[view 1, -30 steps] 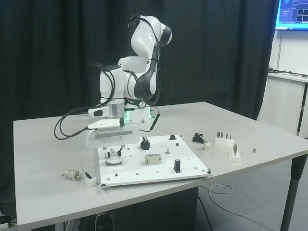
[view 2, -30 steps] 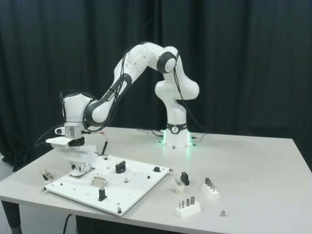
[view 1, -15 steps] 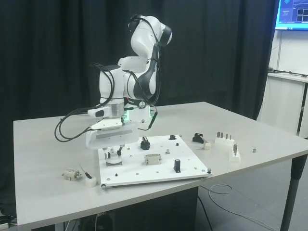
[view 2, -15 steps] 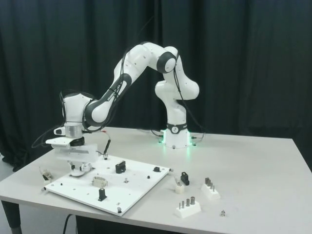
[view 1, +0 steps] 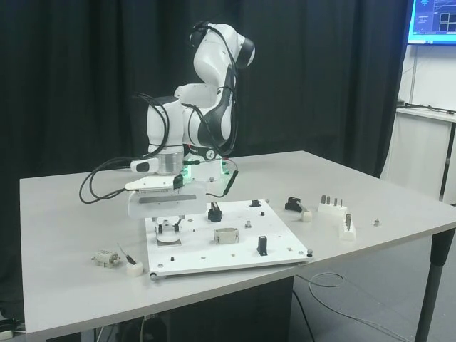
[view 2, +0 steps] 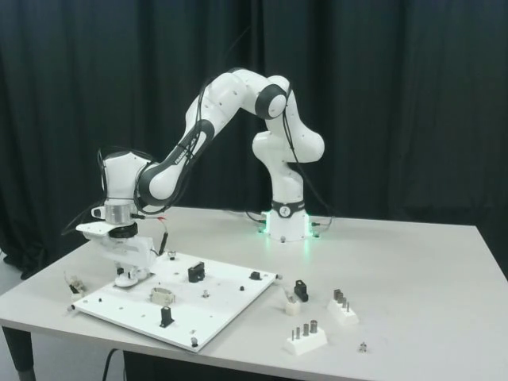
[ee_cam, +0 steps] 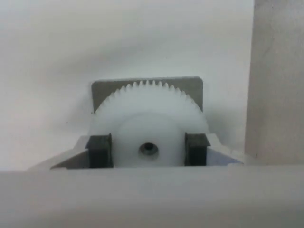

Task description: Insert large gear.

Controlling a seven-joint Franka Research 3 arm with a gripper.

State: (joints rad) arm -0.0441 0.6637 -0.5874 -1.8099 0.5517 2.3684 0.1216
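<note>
The claw (ee_cam: 148,151) pinched the white gear (ee_cam: 149,124) by its hub, black fingers (ee_cam: 100,151) on either side. Below lay a grey pad (ee_cam: 105,89) on the white board (view 1: 235,251). Gear hung low over the board's near corner; judged unseated, lowering and release remained. Beyond, small fixtures (view 1: 336,211) stood on the table (view 1: 64,206).

Grey table (view 1: 64,206), white board (view 1: 228,251), two small white pin holders (view 2: 306,339), robot base (view 2: 287,225)
</note>
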